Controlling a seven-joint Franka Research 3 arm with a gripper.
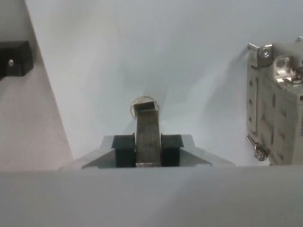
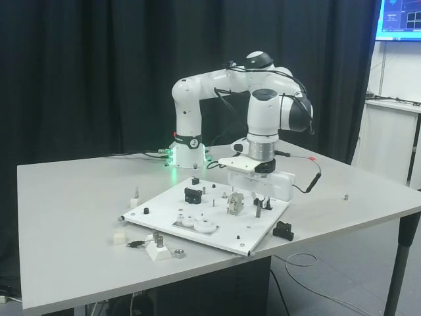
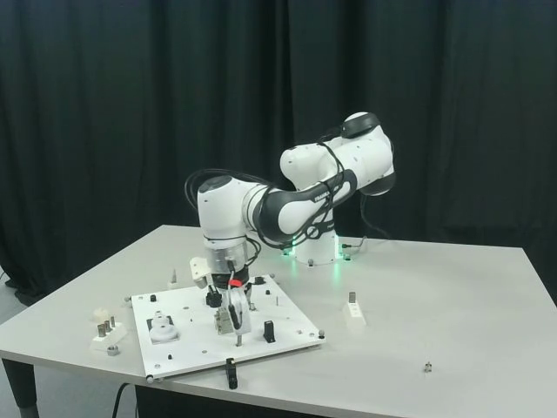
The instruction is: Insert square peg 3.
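Pincer was seen clamped on square peg 3, its two black pads pressed against the peg's opposite flat sides, as shown in the wrist view. Peg was held upright between the fingers, its lower tip at a round hole in the white board; whether the tip had entered the hole or only touched its rim could not be told.

In the first room view the gripper was recorded low over the white board, toward the edge farther from the arm's base, with the wrist pointing straight down. A metal connector block was noted on the board just beside the gripper; the same block was seen near the peg in the wrist view, apart from it.

A black clip was noted on the grey table, just off the board's corner. Small white blocks and a nut were noted on the table near the board's front edge. Green light was seen at the arm's base.

In the second room view the gripper was partly hidden by the wrist, and a separate white block was recorded on the table, well apart from the board.
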